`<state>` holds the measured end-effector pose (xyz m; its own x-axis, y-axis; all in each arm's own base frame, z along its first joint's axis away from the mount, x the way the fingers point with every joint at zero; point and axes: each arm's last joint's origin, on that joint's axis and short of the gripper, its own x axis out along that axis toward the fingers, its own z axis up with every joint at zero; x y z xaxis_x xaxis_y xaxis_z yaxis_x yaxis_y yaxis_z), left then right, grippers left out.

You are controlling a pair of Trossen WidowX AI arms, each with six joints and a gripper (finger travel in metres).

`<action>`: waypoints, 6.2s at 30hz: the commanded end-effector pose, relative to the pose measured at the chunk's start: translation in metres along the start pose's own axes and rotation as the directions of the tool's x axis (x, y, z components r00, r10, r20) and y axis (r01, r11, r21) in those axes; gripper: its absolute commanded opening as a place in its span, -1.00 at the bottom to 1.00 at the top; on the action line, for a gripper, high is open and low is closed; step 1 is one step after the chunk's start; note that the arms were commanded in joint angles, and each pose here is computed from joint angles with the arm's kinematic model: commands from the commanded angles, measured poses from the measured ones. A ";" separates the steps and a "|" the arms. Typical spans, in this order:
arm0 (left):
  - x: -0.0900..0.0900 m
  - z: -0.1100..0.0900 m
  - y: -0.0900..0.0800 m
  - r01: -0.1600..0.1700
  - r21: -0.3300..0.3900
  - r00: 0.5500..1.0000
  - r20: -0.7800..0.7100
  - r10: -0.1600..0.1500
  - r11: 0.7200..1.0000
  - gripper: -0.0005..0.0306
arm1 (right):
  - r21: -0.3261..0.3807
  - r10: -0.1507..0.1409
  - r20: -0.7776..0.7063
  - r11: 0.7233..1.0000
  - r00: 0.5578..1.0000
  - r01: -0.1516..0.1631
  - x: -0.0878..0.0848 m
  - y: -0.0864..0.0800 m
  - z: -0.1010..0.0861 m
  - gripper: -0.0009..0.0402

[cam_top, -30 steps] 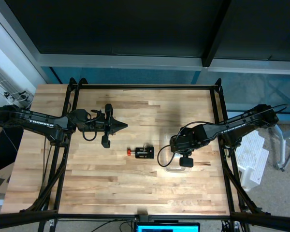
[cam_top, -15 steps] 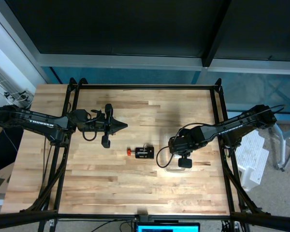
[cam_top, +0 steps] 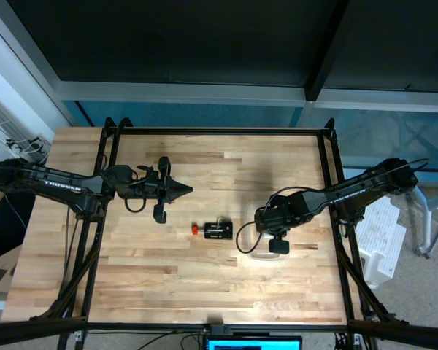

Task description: Pick the rca connector and install on the hub

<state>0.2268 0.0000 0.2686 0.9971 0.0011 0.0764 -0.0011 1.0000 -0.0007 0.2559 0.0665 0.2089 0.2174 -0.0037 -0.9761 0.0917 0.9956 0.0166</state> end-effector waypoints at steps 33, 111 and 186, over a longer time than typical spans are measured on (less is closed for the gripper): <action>0.000 0.000 0.000 0.000 0.000 1.000 0.000 0.000 1.000 -0.96 | 0.003 0.004 0.007 1.000 1.000 -0.004 0.002 0.000 -0.001 -0.79; 0.000 0.000 0.000 0.000 0.000 1.000 0.000 0.000 1.000 -0.96 | -0.023 0.023 0.056 1.000 0.998 -0.022 0.038 0.000 -0.014 -0.35; 0.000 0.000 0.000 0.000 0.000 1.000 0.000 0.000 1.000 -0.97 | -0.031 -0.001 0.159 0.999 0.987 0.006 -0.036 0.003 0.022 -0.94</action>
<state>0.2268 0.0000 0.2686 0.9971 0.0008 0.0764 -0.0007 1.0000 -0.0003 0.2657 0.0675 0.2488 0.3705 -0.0176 -0.9287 0.0662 0.9978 0.0075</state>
